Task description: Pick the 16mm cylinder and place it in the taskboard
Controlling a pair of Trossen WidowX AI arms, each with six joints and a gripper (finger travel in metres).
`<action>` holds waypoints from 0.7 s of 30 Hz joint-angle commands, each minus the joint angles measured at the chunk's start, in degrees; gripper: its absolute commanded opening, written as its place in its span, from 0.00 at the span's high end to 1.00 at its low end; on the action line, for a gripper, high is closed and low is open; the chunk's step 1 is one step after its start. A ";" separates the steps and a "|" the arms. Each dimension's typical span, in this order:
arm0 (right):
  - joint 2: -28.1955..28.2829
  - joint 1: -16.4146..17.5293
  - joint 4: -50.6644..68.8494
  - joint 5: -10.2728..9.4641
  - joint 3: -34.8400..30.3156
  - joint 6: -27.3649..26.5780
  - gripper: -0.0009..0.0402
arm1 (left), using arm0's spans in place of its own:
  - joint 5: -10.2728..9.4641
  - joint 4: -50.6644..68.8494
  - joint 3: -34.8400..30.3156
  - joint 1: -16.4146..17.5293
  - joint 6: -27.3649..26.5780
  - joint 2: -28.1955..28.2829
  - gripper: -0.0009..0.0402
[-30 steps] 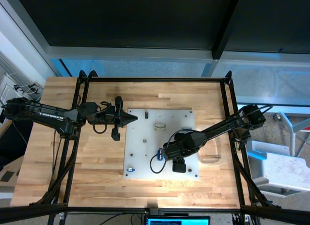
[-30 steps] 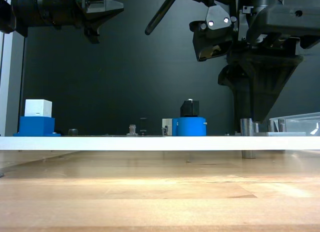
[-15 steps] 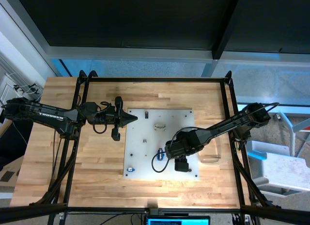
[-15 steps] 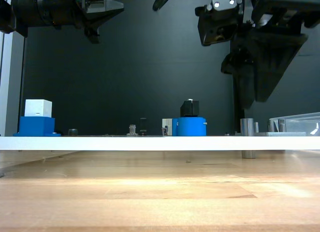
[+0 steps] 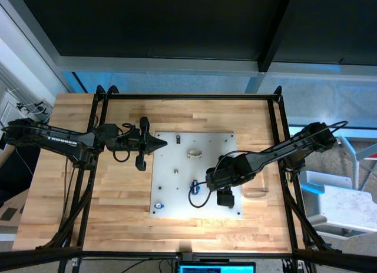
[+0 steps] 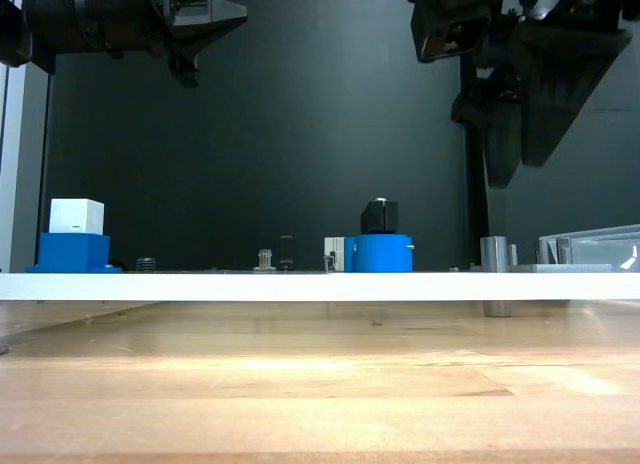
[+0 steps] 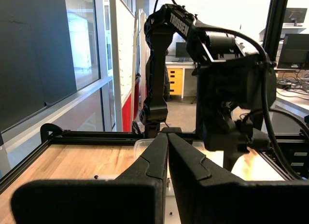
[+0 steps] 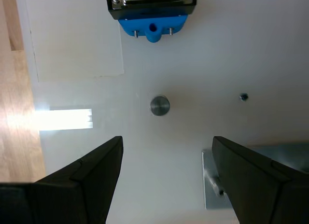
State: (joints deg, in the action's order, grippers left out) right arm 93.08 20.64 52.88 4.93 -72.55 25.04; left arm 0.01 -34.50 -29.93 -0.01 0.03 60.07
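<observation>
16mm cylinder (image 8: pixel 160 105) is standing upright in a taskboard (image 5: pixel 171 190) hole, axis vertical, showing end-on in the right wrist view. Right gripper (image 8: pixel 165 139) is hovering above it, clear of it, fingers apart, with the cylinder lying nearly in line with the gap. Left gripper (image 7: pixel 167 139) is hanging high by the board's left edge, fingers together, well apart from the cylinder. Placement is looking done to me.

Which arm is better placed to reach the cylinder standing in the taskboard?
Right. The right gripper hangs open directly above the 16mm cylinder; the left gripper, shut, hangs over the taskboard's far left corner.
</observation>
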 commanded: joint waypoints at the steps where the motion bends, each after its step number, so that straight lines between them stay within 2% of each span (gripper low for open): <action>1: -1.14 0.02 0.66 0.02 -0.02 0.04 0.34 | 0.00 -0.02 -0.02 0.02 0.00 0.02 0.98; 21: -4.50 0.24 2.51 0.02 -0.02 0.04 0.34 | 0.00 -0.02 -0.02 0.02 0.02 0.02 0.98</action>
State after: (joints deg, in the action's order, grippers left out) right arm 88.51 20.86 55.42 4.95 -72.55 25.08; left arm -0.01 -34.52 -29.93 -0.01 0.03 60.07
